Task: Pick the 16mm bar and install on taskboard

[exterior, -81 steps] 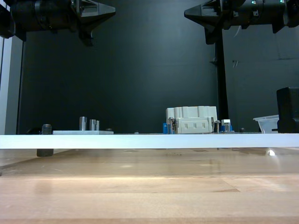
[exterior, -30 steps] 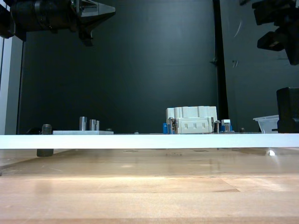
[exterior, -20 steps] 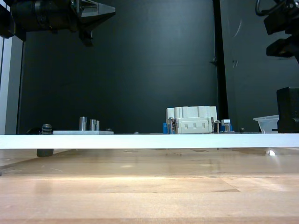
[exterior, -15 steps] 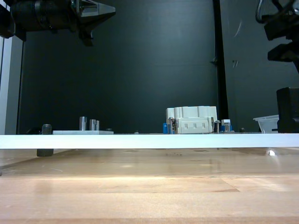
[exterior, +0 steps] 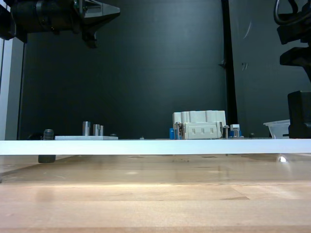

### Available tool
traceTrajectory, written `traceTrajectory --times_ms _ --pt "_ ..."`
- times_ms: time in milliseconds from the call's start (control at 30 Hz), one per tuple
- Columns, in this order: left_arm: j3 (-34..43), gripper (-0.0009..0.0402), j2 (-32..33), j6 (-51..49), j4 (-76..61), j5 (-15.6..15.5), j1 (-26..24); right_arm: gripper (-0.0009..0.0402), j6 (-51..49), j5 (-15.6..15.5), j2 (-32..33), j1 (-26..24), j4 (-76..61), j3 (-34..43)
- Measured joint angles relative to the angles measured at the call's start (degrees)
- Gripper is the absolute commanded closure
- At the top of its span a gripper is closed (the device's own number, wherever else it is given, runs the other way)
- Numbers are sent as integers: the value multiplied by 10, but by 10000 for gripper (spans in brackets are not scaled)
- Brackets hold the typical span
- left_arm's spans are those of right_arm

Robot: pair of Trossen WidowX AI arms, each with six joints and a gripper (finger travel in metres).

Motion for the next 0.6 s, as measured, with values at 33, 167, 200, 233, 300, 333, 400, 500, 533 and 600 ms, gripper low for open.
traceTrajectory --times_ms 33,167,200,233,300,333,400,500,533,600 --pt "0 393 0 0 0 0 0 181 0 0 1 1 0 0" --pt "0 393 0 0 0 0 0 181 22 15 1 2 5 -12" --pt "0 393 0 0 0 0 0 181 30 20 1 3 10 -17" --pt "0 393 0 0 0 0 0 180 36 27 1 4 15 -23" --pt "0 393 0 0 0 0 0 181 44 30 1 8 25 -34" --pt "0 393 0 0 0 0 0 181 45 30 1 10 30 -39" --pt "0 393 0 0 0 0 0 180 46 30 2 13 41 -47" --pt "0 393 0 0 0 0 0 181 43 30 2 16 55 -60" --pt "0 393 0 0 0 0 0 181 42 30 2 17 60 -64" --pt "0 393 0 0 0 0 0 181 41 30 2 17 75 -76"
